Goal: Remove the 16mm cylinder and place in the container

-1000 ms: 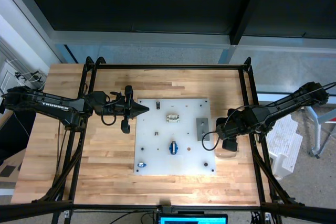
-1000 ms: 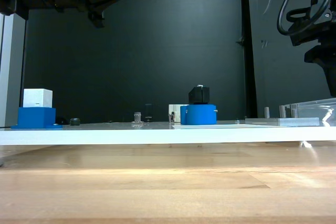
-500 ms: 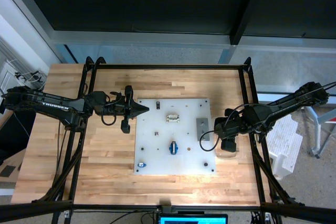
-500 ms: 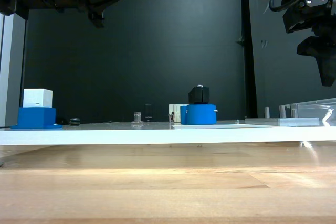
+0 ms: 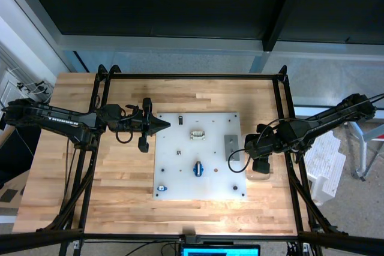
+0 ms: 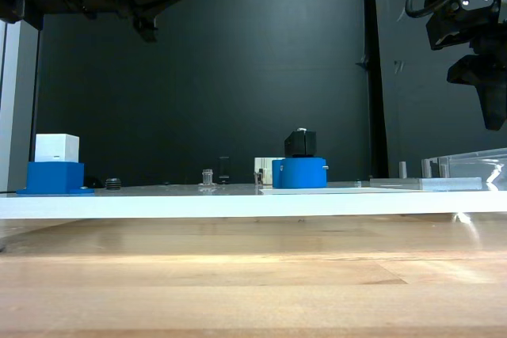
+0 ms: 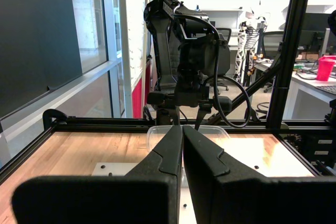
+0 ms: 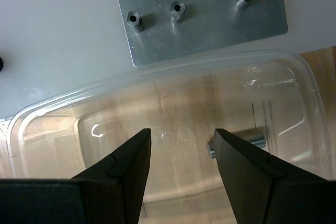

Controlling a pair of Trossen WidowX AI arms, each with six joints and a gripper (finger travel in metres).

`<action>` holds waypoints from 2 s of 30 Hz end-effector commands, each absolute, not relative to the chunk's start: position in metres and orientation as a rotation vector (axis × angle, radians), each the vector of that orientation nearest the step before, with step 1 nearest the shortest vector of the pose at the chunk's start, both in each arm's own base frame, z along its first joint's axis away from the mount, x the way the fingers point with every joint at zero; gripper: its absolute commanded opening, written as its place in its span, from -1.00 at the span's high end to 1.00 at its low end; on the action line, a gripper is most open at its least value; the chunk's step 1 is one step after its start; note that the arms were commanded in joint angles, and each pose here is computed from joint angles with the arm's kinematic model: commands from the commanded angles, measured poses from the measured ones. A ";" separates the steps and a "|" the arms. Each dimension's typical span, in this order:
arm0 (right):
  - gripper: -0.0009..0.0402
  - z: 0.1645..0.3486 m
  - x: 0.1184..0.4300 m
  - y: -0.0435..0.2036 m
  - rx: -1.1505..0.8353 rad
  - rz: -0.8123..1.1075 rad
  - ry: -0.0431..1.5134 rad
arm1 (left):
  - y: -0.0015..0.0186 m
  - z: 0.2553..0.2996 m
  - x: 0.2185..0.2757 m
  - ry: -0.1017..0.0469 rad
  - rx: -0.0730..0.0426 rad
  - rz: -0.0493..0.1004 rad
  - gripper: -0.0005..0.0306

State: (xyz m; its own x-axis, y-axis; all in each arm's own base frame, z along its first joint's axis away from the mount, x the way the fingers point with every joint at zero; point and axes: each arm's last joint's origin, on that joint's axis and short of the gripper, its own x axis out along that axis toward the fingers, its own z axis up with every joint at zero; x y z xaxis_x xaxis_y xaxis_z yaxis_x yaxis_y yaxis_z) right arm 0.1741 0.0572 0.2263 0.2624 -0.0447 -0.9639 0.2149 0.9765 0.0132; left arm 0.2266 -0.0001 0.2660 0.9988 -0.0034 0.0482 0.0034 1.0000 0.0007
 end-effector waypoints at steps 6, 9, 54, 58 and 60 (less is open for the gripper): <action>0.22 0.236 0.186 0.061 0.140 -0.081 1.114 | -0.0001 0.2661 0.2267 -0.049 0.001 -0.003 0.96; 0.33 0.247 0.193 0.058 0.153 -0.041 0.973 | -0.0001 0.2661 0.2267 -0.049 0.001 -0.003 0.96; 0.96 0.284 0.230 -0.004 0.010 0.012 -0.038 | -0.0001 0.2661 0.2267 -0.049 0.001 -0.003 0.97; 0.96 0.280 0.230 -0.004 0.006 -0.003 -0.028 | -0.0001 0.2661 0.2267 -0.049 0.001 -0.003 0.96; 0.96 0.280 0.230 -0.005 0.007 -0.006 -0.028 | -0.0001 0.2661 0.2267 -0.049 0.001 -0.003 0.97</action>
